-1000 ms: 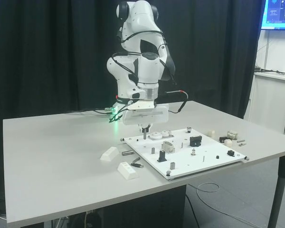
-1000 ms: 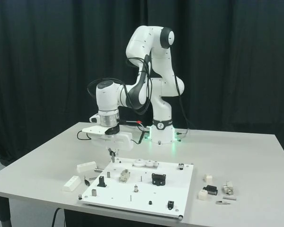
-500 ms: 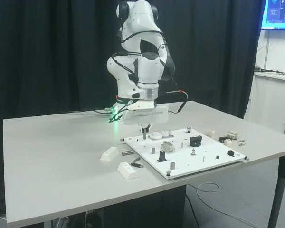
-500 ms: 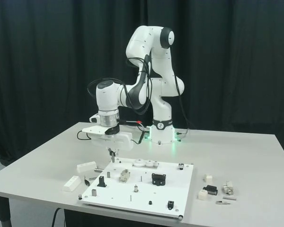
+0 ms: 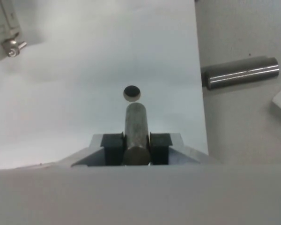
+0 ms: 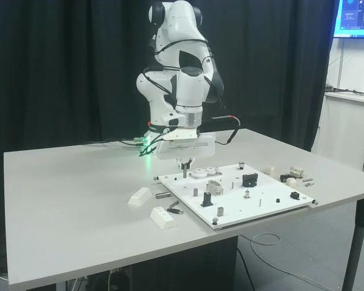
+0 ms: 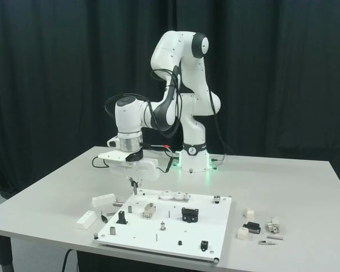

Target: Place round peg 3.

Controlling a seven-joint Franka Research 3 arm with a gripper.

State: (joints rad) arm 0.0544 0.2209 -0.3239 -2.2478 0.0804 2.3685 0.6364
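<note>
The tool (image 5: 136, 149) grips round peg 3 (image 5: 135, 132) upright between its 2 fingers, just short of a dark hole (image 5: 131, 92) in the white board (image 5: 84, 70), seemingly not yet touching it.

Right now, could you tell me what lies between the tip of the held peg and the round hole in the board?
Nothing: in the wrist view, only bare white board separates the peg, held by the gripper, from the hole.

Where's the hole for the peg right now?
In the wrist view the hole sits in the white board just beyond the tip of the peg held upright by the gripper, near the board's edge.
</note>
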